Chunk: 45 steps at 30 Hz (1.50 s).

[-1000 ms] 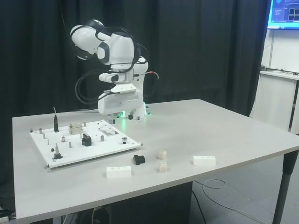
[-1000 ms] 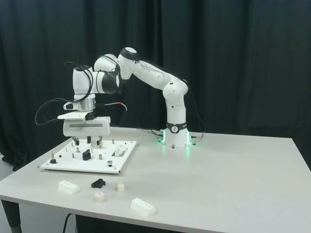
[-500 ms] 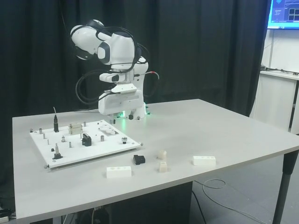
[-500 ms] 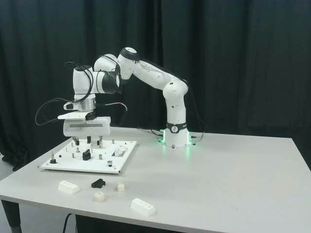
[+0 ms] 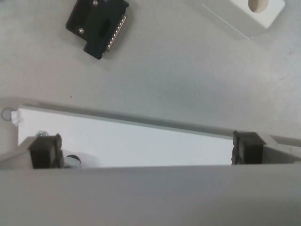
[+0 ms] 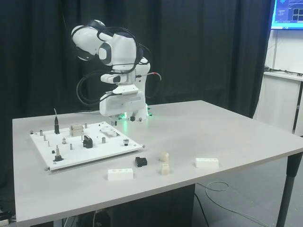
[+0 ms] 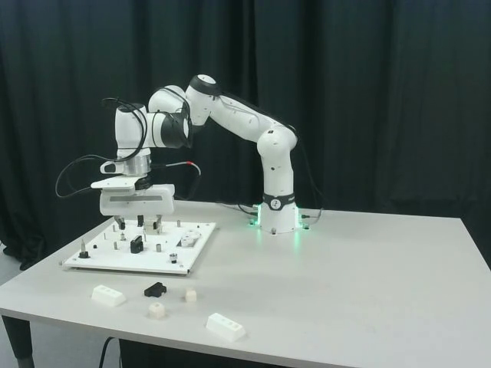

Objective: Remove Ethernet.

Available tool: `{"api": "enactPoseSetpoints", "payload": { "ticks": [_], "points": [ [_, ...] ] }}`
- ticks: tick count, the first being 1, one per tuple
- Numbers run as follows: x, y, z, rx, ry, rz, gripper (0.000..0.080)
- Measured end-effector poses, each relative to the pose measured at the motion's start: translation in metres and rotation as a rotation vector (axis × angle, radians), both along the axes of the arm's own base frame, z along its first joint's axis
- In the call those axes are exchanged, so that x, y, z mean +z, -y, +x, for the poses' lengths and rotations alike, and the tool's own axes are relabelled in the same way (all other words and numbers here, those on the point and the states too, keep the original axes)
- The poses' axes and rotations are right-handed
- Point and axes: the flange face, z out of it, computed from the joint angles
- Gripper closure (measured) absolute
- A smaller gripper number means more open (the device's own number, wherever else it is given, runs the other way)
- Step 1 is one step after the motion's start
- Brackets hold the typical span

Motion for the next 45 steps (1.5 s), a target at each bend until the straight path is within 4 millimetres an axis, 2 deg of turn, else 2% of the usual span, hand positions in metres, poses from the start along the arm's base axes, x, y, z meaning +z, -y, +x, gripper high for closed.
{"api": "enactPoseSetpoints", "payload": {
  "ticks": [14,31,45],
  "points": [
    [-0.002,0.007,0.001,-0.015,0.002,0.001,0.0003],
    [-0.015,0.021,0.007,-0.044,0.005,0.005,0.0003],
    [-0.013,0.037,0.009,-0.076,0.012,0.001,0.0003]
  ]
}}
